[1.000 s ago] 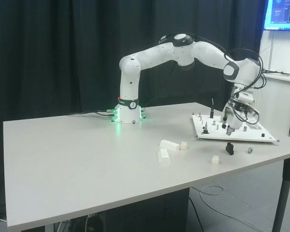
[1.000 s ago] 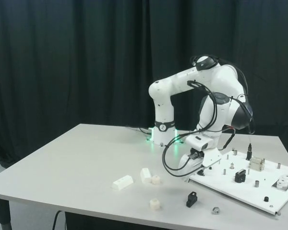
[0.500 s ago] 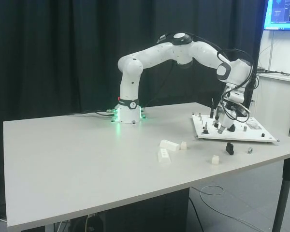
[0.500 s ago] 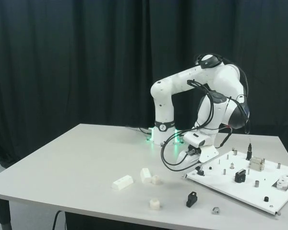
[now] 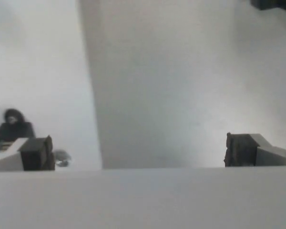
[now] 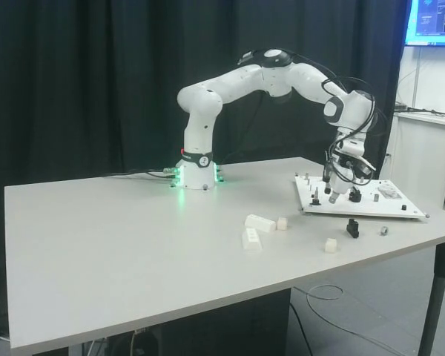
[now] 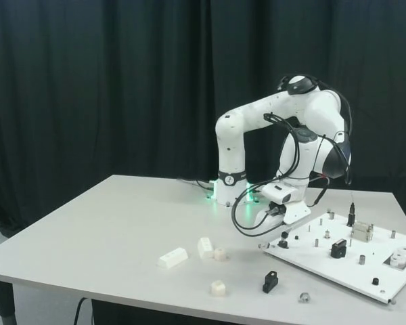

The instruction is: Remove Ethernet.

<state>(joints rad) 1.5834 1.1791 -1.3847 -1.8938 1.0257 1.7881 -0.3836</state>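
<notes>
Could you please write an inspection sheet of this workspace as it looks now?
Surface: grey table, arm bolted on it.
Job's things: white board with small fittings near the table's corner; Ethernet plug not identifiable.
Clutter: white blocks and a black clip loose on the table.
Grippers: gripper open, nothing between its fingers, over the board's edge.
Cables: black cables loop along the arm; one hangs under the table.
Surroundings: black curtain; green light at the arm's base.

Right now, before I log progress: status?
Claw open, empty. Over board corner. Ethernet: can't pick out. Nothing seen blocking.
</notes>
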